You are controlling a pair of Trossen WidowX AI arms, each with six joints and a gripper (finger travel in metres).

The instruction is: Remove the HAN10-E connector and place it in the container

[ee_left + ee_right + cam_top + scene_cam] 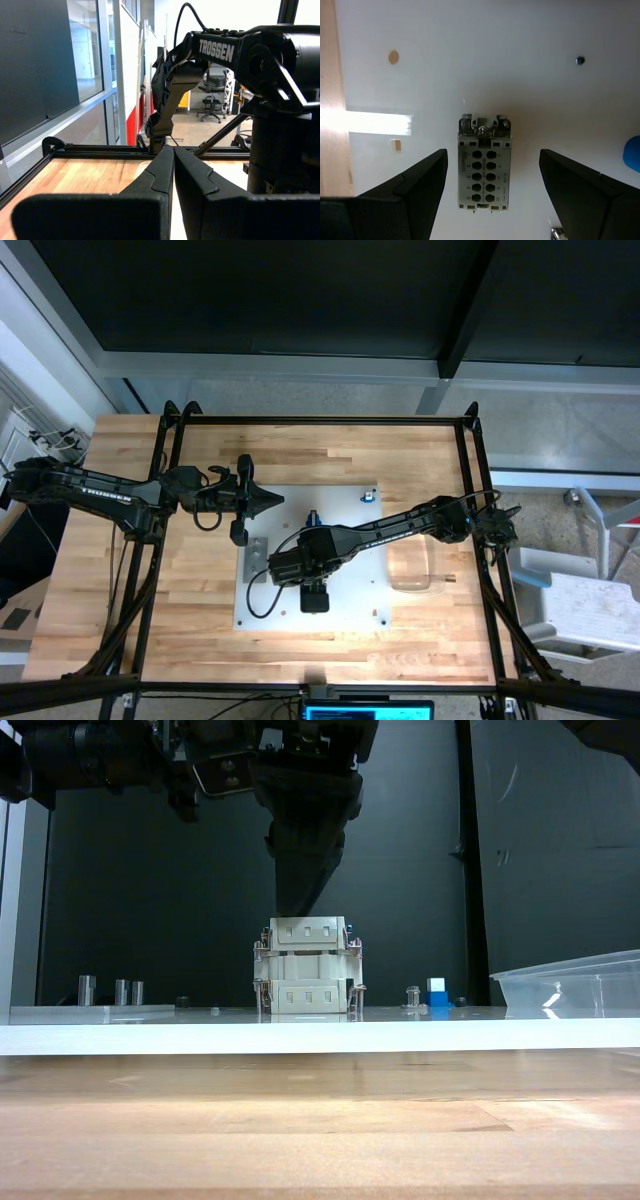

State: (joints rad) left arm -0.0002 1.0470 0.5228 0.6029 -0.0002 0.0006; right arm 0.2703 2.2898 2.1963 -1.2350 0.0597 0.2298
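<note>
Right wrist view: the right gripper [493,151] points down at the white board [530,80]. Its fingers [415,195] are spread wide, one on each side of the HAN10-E connector [482,167] and apart from it, with bare board in both gaps. A blue part [632,152] sits just past one finger. A dark screw [579,60] and a round hole [393,56] lie farther off on the board. The wood table [327,110] runs along the board's edge.

Low view: the connector stands on the board near its middle, with the right gripper's dark body straight above it. Cannot tell if they touch. Small metal posts [87,990] stand well apart to the left. The blue part is to the right, then the container [580,982] at far right. There is open room on both sides of the connector.

High view: the container sits on the table just off the board's right edge. A grey plate [256,558] lies at the board's left edge, near the right wrist. The left gripper [268,502] hovers over the board's far left corner, fingers pressed together, apart from the right arm.

Connector look: a light grey block. Its upper face has two rows of five numbered pin holes and a metal screw clamp at one end. From the side it is two stacked tiers with metal latch brackets at both ends.
</note>
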